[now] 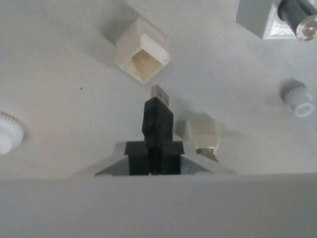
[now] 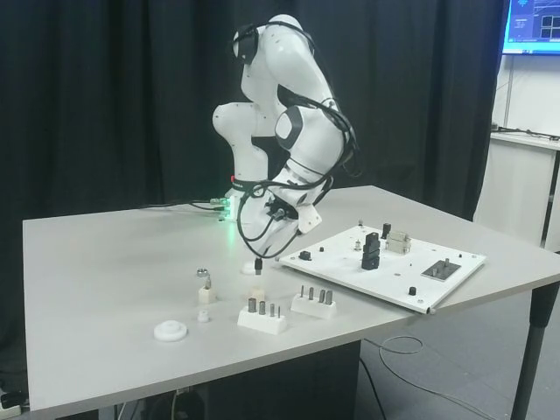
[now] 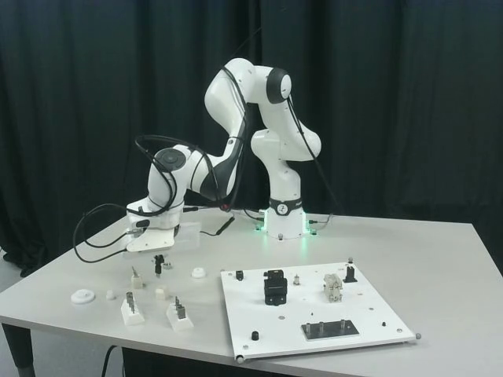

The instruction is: Place USB.

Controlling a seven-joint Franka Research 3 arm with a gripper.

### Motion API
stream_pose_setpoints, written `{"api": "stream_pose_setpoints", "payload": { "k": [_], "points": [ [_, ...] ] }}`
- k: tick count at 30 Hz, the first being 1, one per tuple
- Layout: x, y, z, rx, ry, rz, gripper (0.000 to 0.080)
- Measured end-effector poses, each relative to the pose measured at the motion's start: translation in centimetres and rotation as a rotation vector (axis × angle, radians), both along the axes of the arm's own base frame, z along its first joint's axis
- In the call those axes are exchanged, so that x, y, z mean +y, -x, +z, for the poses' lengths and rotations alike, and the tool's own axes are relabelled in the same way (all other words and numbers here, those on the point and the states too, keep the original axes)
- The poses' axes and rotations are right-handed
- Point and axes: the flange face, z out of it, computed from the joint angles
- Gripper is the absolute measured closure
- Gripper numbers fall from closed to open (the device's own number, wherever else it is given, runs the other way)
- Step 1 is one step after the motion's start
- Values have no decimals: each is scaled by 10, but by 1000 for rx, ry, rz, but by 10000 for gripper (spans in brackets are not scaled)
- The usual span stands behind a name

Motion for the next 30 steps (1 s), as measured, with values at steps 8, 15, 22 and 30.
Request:
{"api": "stream_pose_setpoints", "payload": {
  "k": [8,15,22,30],
  "points": [
    [-2,1,-8,13,-15,-3,751],
    [-4,2,-13,20,-18,-6,751],
    [-5,1,-19,27,-29,-2,751],
    [-5,1,-25,34,-37,-1,751]
  ]
}}
